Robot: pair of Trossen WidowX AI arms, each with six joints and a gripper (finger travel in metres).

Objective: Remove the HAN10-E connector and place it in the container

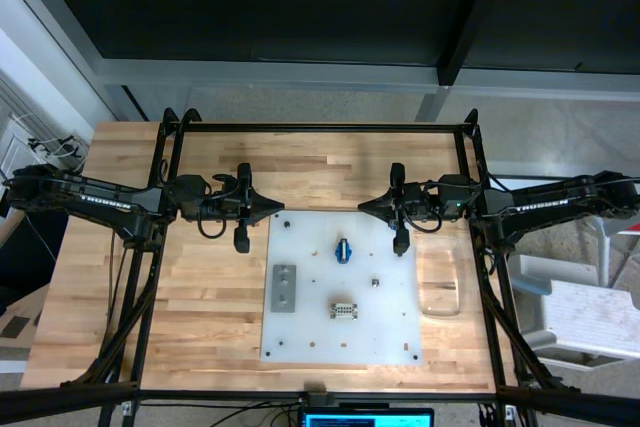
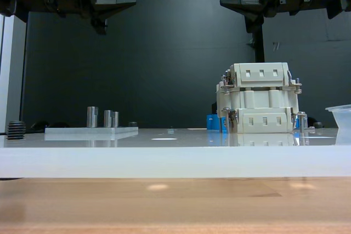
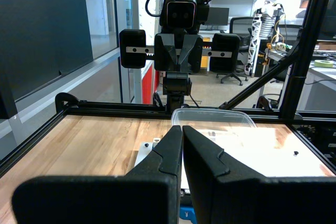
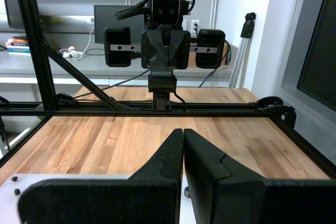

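- High view: the small pale grey-beige, pin-dotted HAN10-E connector (image 1: 344,311) sits low centre on the white board (image 1: 300,337). The clear plastic tray container (image 1: 440,289) lies to its right.
- Low view: the connector (image 2: 260,105) stands right of centre.
- Left wrist view: the left gripper (image 3: 182,135) hangs over the table, fingers pressed together.
- Right wrist view: the right gripper (image 4: 183,137) hangs over the table, fingers pressed together.

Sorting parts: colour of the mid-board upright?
Blue part, high view; left gripper, right gripper shut above board.

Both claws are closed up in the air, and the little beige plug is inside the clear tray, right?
No. The HAN10-E connector sits on the white board, outside the container, as the high view shows. The left gripper and right gripper do hover shut over the board's far edge.
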